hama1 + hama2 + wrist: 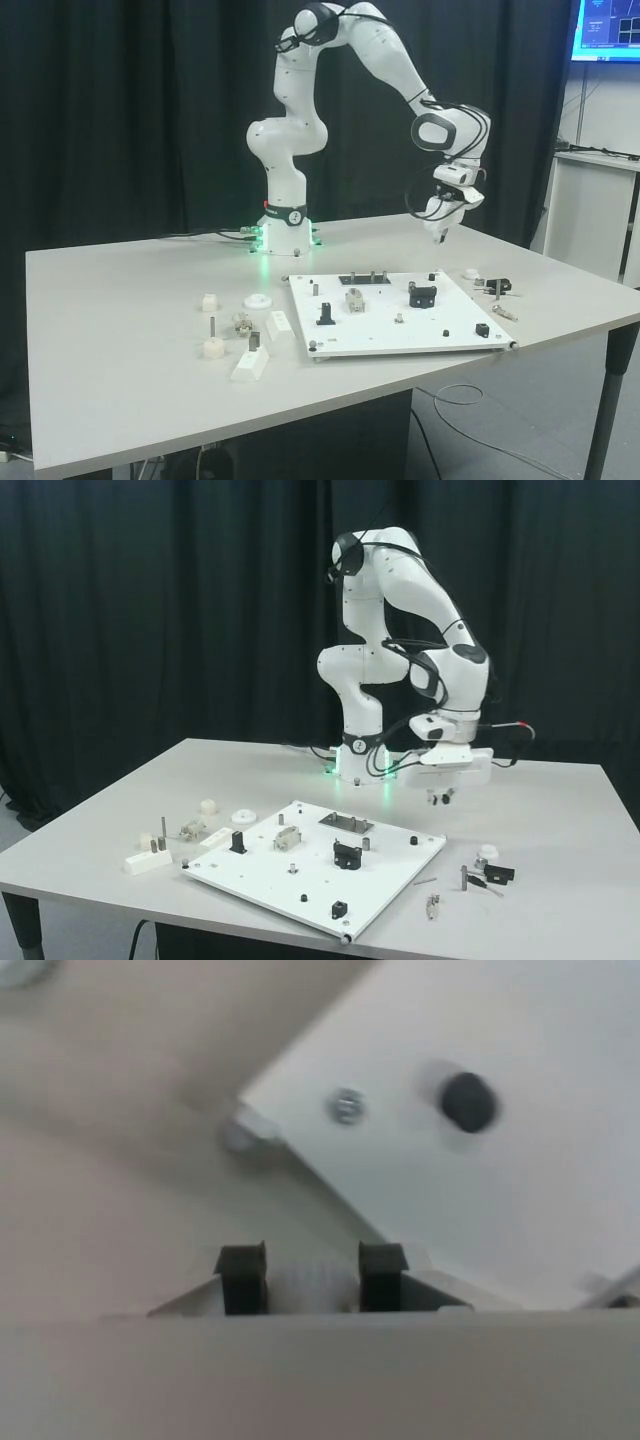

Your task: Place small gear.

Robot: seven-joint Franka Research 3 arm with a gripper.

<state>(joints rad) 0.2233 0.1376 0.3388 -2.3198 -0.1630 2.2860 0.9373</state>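
In the wrist view, my gripper [312,1278] is shut on a small white ridged gear [312,1288], which sits between the two black fingertips [241,1275]. The room views show the gripper [440,236] [440,798] hanging well above the table, just beyond the far right corner of the white assembly board [400,335] [310,880]. Below the fingers lies a corner of that board [520,1200], with a black round peg [467,1101] and a screw [345,1106] on it. The gear is too small to make out in the room views.
Several black fixtures and posts stand on the board, such as a black bracket [423,295]. White parts lie left of it, including a flat white gear [258,301] and a white block [250,365]. Small black and metal pieces [497,287] [490,872] lie to its right.
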